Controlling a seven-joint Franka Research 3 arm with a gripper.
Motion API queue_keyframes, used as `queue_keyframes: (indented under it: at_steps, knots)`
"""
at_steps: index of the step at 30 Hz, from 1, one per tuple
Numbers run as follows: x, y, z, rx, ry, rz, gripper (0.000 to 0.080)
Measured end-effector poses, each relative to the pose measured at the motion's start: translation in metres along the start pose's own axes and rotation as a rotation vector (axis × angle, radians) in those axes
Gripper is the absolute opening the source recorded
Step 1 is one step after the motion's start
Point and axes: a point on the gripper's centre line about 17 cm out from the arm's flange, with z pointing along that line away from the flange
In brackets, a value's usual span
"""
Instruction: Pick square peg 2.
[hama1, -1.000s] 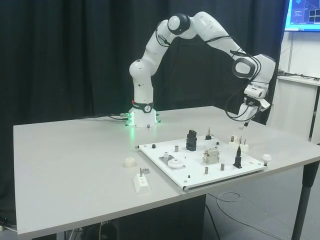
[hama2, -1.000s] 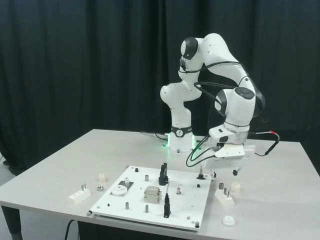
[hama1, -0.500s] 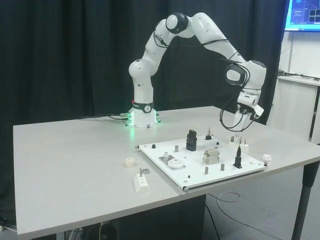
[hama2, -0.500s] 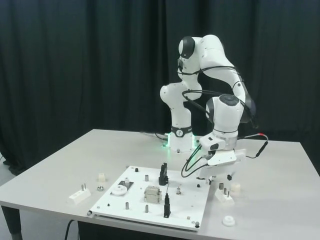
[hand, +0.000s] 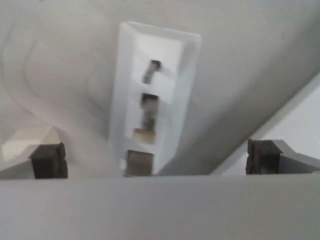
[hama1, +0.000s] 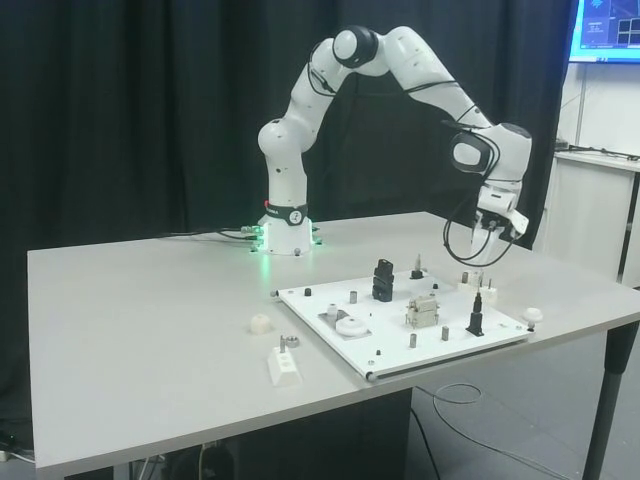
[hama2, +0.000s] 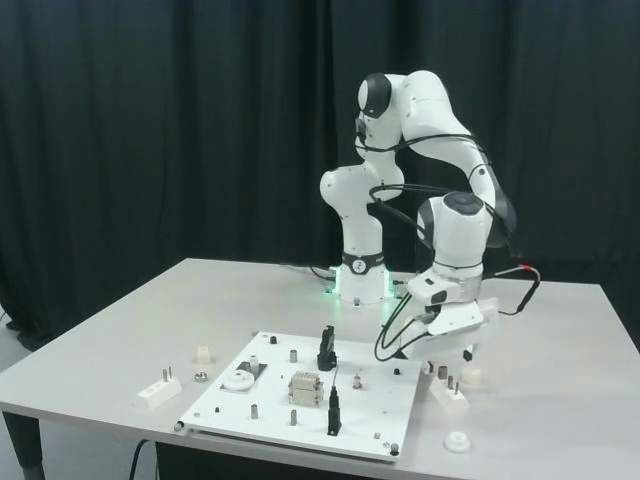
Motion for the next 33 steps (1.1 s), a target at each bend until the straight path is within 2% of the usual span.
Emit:
queue_keyframes:
  at_steps: [4,11,23,33]
  knots:
    - [0.005,-0.008,-0.001,-0.003,0.015,-0.001,0.0800]
    - [0.011,-0.017,-0.002,-0.017,0.062,-0.017,0.0800]
    - [0.002,-0.019,-0.001,-0.027,0.115,-0.012,0.0800]
    - [-0.004,-0.012,0.001,-0.030,0.113,-0.002,0.0800]
